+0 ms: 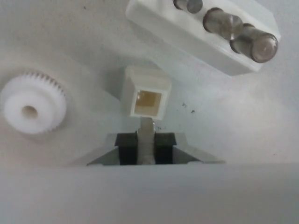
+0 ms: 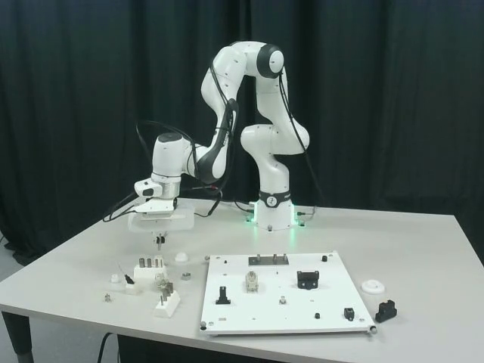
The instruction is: Place Ethernet.
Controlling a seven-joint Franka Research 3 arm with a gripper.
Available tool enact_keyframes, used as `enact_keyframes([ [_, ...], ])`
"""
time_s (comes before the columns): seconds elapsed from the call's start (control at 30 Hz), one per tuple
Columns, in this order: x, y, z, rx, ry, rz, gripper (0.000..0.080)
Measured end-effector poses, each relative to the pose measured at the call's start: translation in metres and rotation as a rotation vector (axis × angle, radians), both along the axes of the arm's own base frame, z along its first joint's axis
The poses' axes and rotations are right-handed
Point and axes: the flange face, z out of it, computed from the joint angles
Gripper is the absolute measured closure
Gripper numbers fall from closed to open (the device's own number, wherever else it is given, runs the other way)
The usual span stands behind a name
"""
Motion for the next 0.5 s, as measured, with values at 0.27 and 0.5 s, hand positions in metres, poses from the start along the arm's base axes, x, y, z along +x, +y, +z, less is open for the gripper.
enact_keyframes([
  [0.27,0.0016,0.0027,-0.0055,0.004,-0.002,-0.004,0.0731],
  [0.5,0.0019,0.0028,-0.0078,0.002,-0.004,-0.004,0.0731],
])
